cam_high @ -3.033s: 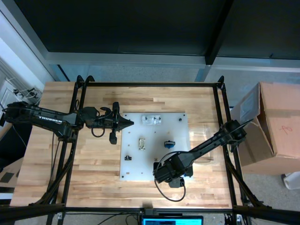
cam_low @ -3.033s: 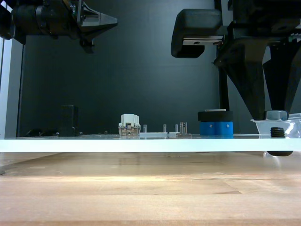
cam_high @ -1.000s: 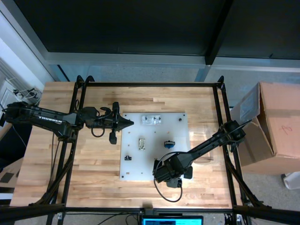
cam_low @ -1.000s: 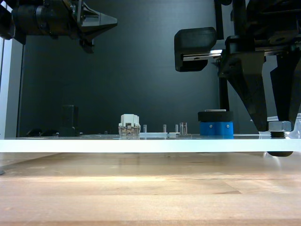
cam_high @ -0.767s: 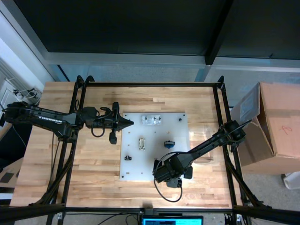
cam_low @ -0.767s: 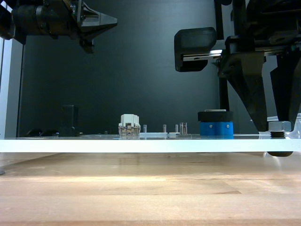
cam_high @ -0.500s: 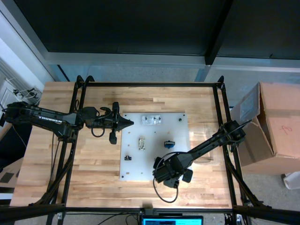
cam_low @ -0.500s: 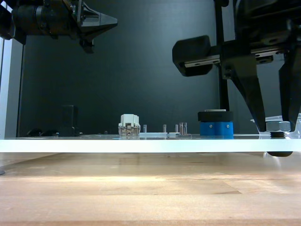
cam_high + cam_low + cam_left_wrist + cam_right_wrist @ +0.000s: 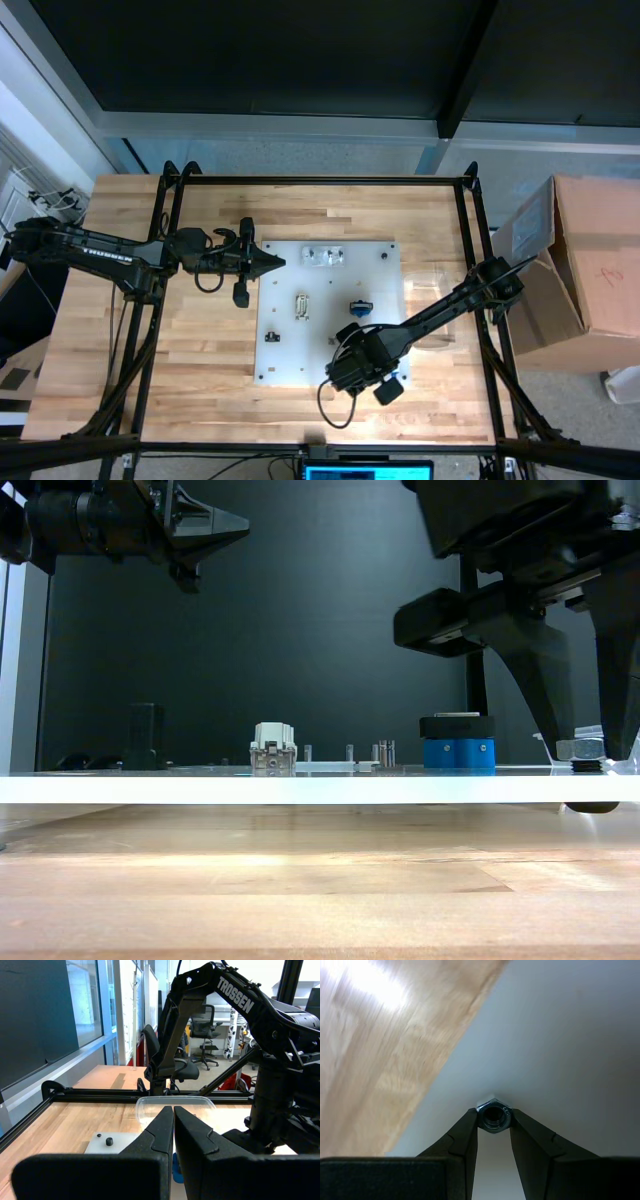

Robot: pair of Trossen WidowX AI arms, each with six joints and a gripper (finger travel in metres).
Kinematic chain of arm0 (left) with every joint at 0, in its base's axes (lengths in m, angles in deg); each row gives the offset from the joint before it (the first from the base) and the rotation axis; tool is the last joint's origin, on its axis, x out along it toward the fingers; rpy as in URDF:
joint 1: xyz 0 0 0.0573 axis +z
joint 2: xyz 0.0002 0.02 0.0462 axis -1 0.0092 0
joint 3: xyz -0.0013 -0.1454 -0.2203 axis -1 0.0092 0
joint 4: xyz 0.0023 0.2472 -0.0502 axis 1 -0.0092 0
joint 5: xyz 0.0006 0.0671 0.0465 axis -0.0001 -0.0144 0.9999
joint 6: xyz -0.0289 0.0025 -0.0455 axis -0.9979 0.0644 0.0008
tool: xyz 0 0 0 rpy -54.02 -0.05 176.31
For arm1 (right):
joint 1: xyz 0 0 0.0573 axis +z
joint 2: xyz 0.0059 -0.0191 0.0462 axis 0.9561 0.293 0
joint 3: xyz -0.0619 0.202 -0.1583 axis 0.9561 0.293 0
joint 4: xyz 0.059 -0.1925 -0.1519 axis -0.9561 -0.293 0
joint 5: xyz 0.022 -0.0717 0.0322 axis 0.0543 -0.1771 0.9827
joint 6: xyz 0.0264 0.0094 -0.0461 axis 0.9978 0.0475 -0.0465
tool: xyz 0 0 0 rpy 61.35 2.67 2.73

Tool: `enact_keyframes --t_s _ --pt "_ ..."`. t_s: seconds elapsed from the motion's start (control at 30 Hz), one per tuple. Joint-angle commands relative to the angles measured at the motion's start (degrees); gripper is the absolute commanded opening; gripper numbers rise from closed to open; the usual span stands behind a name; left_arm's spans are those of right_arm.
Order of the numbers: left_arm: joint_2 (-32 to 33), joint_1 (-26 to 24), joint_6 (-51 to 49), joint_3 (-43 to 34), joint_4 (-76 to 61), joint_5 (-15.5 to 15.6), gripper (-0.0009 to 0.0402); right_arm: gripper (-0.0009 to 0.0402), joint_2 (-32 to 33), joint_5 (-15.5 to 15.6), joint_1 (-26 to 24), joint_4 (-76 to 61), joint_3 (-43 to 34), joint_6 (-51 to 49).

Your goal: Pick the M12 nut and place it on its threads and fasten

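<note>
White board on counter: right gripper pinches nut on its stud; left gripper, closed empty, hovers beside board's left edge.

The M12 nut is bright, shiny silver metal, pinched in the matt black right gripper. The board is smooth matt white, the worktop pale, faintly glossy wood, the left gripper matt black, the tray clear plastic.

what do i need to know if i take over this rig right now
Left gripper: shut, holding nothing, raised by the white board's far left edge.
Right gripper: shut on the M12 nut at the board's near right edge.
The nut sits on top of its stud, with ribs showing beneath.
Done: nut picked and set on its stud.
To do: run it down, then release.
</note>
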Motion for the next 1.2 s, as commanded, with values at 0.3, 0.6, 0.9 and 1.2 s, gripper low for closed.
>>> enact_keyframes --t_s 0.3,0.6,0.9,1.2 --pt "0.02 0.02 0.0 0.0 0.02 -0.02 0.0 0.0012 0.02 -0.2 -0.13 0.35 -0.02 25.09" --pt "0.02 0.0 0.0 0.0 0.02 -0.02 0.0 0.0012 0.02 -0.26 -0.15 2.21 -0.02 50.47" --pt "0.02 0.0 0.0 0.0 0.02 -0.02 0.0 0.0012 0.02 -0.24 -0.15 2.89 -0.02 70.86" --pt "0.02 0.0 0.0 0.0 0.02 -0.02 0.0 0.0012 0.02 -0.24 -0.15 3.13 -0.02 84.28"
